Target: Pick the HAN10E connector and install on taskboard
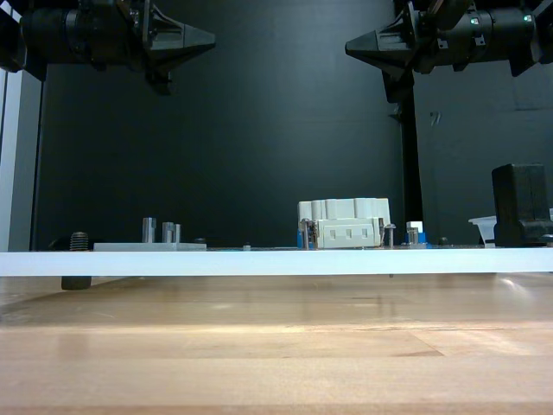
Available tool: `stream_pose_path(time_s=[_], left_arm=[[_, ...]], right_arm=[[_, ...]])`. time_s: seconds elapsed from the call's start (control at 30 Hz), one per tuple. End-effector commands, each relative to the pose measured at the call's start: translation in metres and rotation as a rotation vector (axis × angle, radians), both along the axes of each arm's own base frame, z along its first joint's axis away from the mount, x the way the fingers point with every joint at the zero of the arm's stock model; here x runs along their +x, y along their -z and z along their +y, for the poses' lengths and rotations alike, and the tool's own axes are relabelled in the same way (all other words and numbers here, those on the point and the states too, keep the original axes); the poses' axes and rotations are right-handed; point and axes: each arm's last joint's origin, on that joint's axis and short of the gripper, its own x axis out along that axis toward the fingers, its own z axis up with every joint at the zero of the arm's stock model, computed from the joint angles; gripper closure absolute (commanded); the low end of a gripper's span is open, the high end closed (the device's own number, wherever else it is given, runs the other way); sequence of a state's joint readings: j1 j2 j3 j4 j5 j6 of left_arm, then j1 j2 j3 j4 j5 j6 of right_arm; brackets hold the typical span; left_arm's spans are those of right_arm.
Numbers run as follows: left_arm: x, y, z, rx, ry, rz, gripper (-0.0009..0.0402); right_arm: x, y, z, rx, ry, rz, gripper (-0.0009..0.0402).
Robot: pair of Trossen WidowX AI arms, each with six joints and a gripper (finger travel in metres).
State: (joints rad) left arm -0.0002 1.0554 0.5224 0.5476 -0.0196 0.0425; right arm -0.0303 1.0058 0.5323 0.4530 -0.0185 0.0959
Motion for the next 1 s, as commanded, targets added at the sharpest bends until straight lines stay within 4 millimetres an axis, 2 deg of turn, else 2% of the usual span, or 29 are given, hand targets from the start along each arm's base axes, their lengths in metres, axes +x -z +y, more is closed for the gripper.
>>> stream_pose_path(time_s=[0.03, 0.53, 0.7, 0.8, 1.0], left_arm=[[0.0001, 0.0, 0.0, 0.0, 0.0, 0.0, 0.0392], [0.0001, 0.0, 0.0001, 0.0, 0.0, 0.0, 0.0392], [0.0001, 0.0, 0.0, 0.0, 0.001, 0.0, 0.0392], [0.0001, 0.0, 0.0, 0.0, 0.001, 0.0, 0.0392], [0.0001, 0.0, 0.0, 0.0, 0.001, 0.0, 0.0392]], right_arm=[[0.0, -0.0002, 0.0, 0.0, 0.0, -0.001, 0.0393], [0.0, -0.0002, 0.0002, 0.001, -0.003, -0.001, 0.0393], [-0.0008, 0.0003, 0.0028, -0.048, -0.092, 0.008, 0.0393], [-0.0007, 0.0014, 0.0025, -0.053, -0.09, 0.066, 0.0393], [-0.0011, -0.0026, 0.0024, -0.071, -0.095, 0.297, 0.0393]])
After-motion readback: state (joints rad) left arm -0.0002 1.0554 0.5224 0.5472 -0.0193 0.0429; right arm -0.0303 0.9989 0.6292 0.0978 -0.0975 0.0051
